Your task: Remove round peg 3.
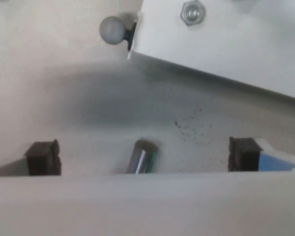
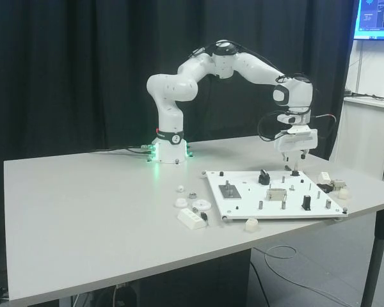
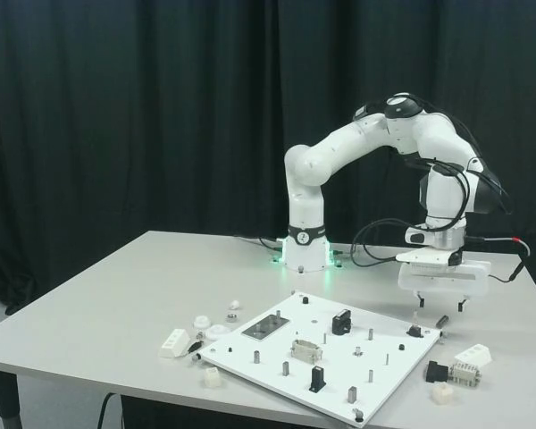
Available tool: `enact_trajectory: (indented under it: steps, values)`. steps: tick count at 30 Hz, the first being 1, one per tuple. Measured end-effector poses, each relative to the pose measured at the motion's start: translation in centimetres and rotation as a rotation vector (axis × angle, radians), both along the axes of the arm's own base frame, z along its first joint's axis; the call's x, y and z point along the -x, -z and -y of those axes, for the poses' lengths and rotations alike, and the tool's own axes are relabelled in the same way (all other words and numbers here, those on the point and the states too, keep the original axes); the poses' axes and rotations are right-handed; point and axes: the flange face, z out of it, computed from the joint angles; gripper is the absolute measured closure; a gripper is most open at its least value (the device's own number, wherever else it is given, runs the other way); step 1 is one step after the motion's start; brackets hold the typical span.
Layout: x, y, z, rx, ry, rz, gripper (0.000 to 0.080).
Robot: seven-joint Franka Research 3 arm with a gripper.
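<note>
A round peg (image 1: 143, 157) lies on its side on the grey worktop (image 1: 64, 98), between the two black fingers (image 1: 43, 158), which stand spread wide apart with the peg touching neither. In the second room view the same peg (image 3: 442, 321) rests on the worktop just beside the far corner of the white board (image 3: 277, 366), directly below the gripper (image 3: 439, 304). In the first room view the gripper (image 2: 294, 155) hangs above the far edge of the board (image 2: 243, 208), carried by the white arm (image 2: 243, 64), whose base (image 2: 169, 150) shows green lights. A corner of the board (image 1: 226, 44) with a hex nut (image 1: 192, 13) appears in the wrist view, and a grey ball-headed part (image 1: 112, 30) juts from its edge. Several small pegs and black parts stand upright on the board. Loose white parts (image 3: 205, 326) lie on the worktop near the board's near-left corner; a white block (image 3: 473, 356) and a black part (image 3: 437, 371) lie near its right corner
</note>
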Motion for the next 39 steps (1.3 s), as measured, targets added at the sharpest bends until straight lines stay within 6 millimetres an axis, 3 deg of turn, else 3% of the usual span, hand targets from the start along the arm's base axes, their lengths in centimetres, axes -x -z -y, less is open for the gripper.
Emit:
enact_trajectory:
  steps: [1,16,39]
  values:
    - [-0.1,-0.2,0.0,-0.002,0.001,0.002,0.0031]
    - [-0.9,-3.1,0.8,-0.006,0.01,0.012,0.0004]
    - [-1.5,-4.7,1.5,0.005,-0.01,0.027,0.0003]
